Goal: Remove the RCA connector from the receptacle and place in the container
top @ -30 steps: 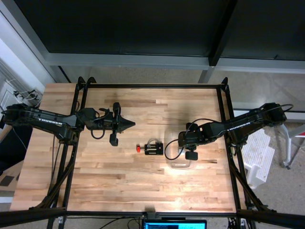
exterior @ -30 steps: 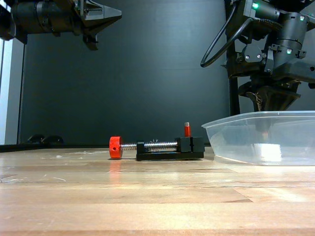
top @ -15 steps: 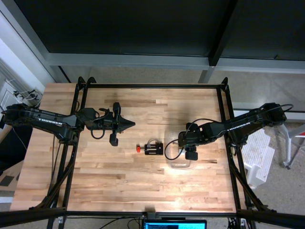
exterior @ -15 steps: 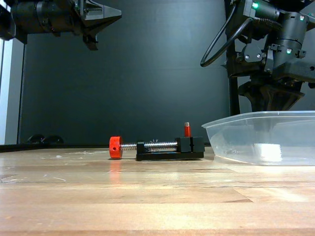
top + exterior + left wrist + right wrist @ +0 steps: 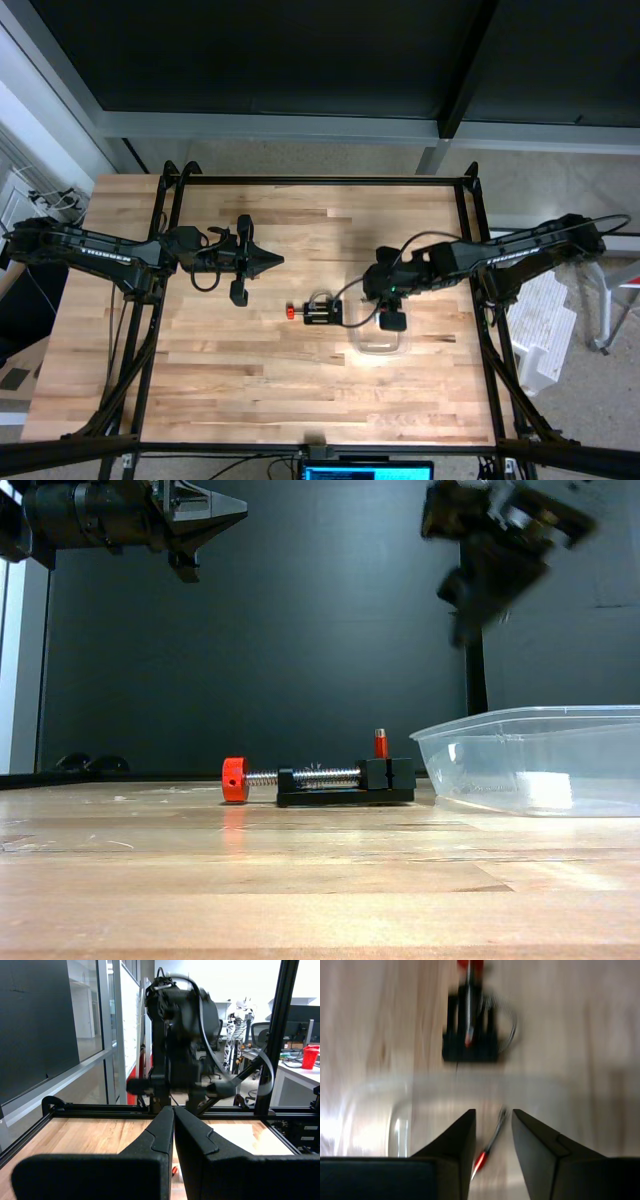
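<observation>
Up and leftward, my right gripper (image 5: 470, 605) is lifting away from the tray (image 5: 470, 755), where a second ago it was hanging low inside the rim. Its fingers are standing apart, holding nothing. The plug (image 5: 491, 1141), slim and red-tipped, is lying loose on the tray's floor, showing between those fingers in the right wrist view. The clamp block (image 5: 345, 778) is sitting on the table (image 5: 250, 380) just beside the tray, its knob (image 5: 234, 779) pointing away from it. My left gripper (image 5: 173, 1110) is hovering high over the table's left part, fingers pressed together, well apart from everything.
</observation>
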Robot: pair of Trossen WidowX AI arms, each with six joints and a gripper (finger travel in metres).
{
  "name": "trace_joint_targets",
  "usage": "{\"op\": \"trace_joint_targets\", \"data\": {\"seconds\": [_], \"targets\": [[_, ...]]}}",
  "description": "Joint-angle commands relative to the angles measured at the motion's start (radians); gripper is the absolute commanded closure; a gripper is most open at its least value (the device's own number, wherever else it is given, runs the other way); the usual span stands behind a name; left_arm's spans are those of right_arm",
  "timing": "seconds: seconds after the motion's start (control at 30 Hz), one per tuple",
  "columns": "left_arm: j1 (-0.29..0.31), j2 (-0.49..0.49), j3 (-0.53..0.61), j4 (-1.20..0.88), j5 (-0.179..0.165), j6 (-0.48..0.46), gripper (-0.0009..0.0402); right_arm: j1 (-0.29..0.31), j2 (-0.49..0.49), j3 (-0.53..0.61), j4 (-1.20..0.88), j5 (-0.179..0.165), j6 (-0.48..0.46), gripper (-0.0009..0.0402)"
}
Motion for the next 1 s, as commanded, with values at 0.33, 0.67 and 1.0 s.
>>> {"op": "trace_joint_targets", "data": {"seconds": [0.33, 0.67, 1.0], "targets": [[0.0, 0.0, 0.0, 0.0, 0.0, 0.0, 0.0393, -0.084, -0.137, -0.019, 0.347, -0.054, -0.103, 0.0395], [0.0, 0.0, 0.0, 0.0, 0.0, 0.0, 0.0393, -0.122, -0.167, -0.103, 0.679, -0.056, -0.12, 0.0394], [0.0, 0.0, 0.0, 0.0, 0.0, 0.0, 0.0393, -0.124, -0.243, -0.297, 1.012, -0.096, -0.119, 0.0393]]}}
